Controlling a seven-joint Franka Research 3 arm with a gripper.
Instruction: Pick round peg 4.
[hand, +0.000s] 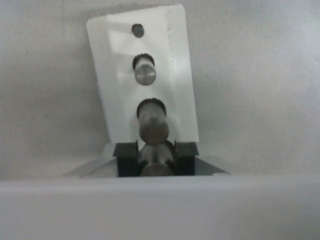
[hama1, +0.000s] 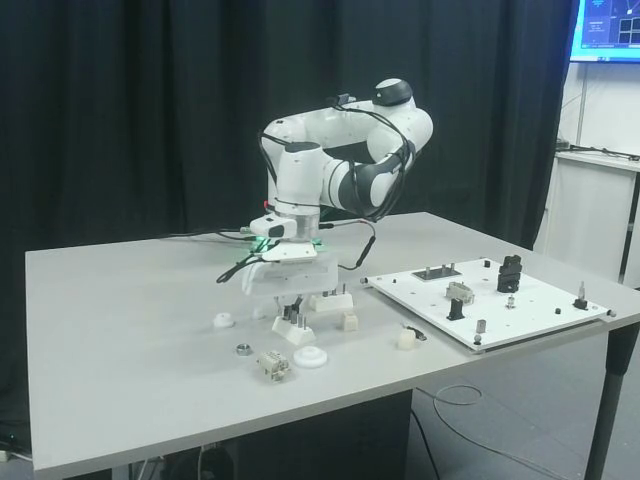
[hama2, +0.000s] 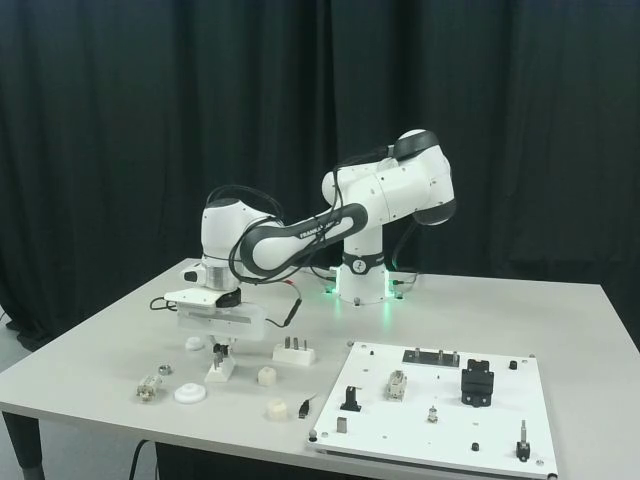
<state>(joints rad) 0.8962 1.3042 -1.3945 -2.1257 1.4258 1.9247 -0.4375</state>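
Peg (hand: 157, 162) number four, the round one nearest the wrist camera, stands in a small white holder block (hand: 145, 75) on the grey table (hand: 260, 90), and the claw (hand: 157, 159) has its two black fingers (hand: 126, 159) set one on each side of it. The fingers sit right against the peg, with no gap showing on either side, so the claw reads as clamped on it. Only the upper part of this peg shows in the wrist view; its lower end is cut off by the pale edge of the wrist housing that fills the near part of the picture.

Three more pegs stand in a row on the same block: a thick one (hand: 152, 125) just beyond the claw, a thinner one (hand: 144, 70) further along, and the smallest (hand: 137, 30) near the far end of the block.

In the first room view the white arm (hama1: 345, 150) bends down over the block (hama1: 296, 329), and the claw (hama1: 291, 303) is mostly hidden under a broad pale plate on the wrist, so the peg itself cannot be made out there. The second room view is much the same: the claw (hama2: 219, 352) is a dark speck above the block (hama2: 220, 370), too small to show the grip.

A large white board (hama1: 490, 295) with small fittings lies well apart from the block, toward the other end of the table.
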